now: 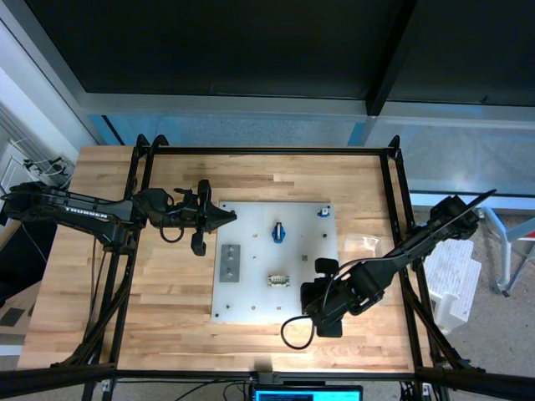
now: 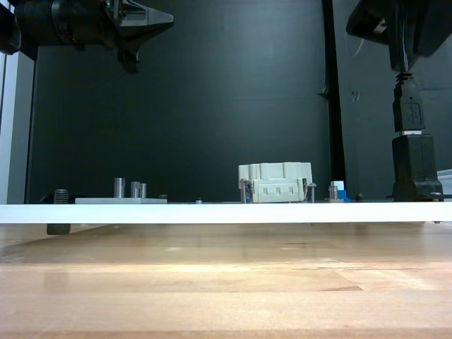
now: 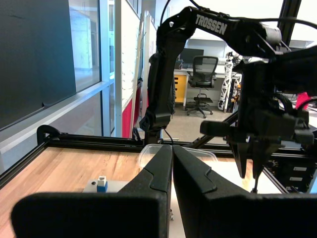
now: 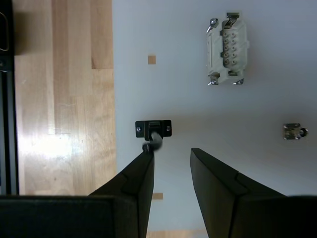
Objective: Pick the USB connector and install on taskboard
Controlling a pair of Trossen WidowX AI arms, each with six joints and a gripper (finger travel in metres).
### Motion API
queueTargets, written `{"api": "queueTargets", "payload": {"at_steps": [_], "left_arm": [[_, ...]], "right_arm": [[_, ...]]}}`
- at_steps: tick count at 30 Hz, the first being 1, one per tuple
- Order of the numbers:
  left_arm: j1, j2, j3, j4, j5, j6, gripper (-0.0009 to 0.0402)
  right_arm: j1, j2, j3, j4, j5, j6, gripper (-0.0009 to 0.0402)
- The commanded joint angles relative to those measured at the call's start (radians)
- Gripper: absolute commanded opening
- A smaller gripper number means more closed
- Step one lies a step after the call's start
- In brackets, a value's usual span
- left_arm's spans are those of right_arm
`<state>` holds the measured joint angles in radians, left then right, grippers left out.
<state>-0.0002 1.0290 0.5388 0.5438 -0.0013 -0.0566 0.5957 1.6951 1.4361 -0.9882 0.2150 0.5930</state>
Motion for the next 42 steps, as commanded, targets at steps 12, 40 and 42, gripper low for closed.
{"api": "queueTargets", "payload": {"at_steps": [12, 40, 42], "left_arm": [[0.0, 0.0, 0.0, 0.0, 0.0, 0.0, 0.0], [0.0, 0.0, 0.0, 0.0, 0.0, 0.0, 0.0], [0.0, 0.0, 0.0, 0.0, 0.0, 0.0, 0.0]], "right_arm": [[0.0, -0.027, -0.005, -0.001, 0.001, -0.025, 0.0072], [-0.376, -0.457, -0.33, 0.328, -0.015, -0.404, 0.0], [-0.409, -0.477, -0.346, 0.369, -0.029, -0.436, 0.0]]}}
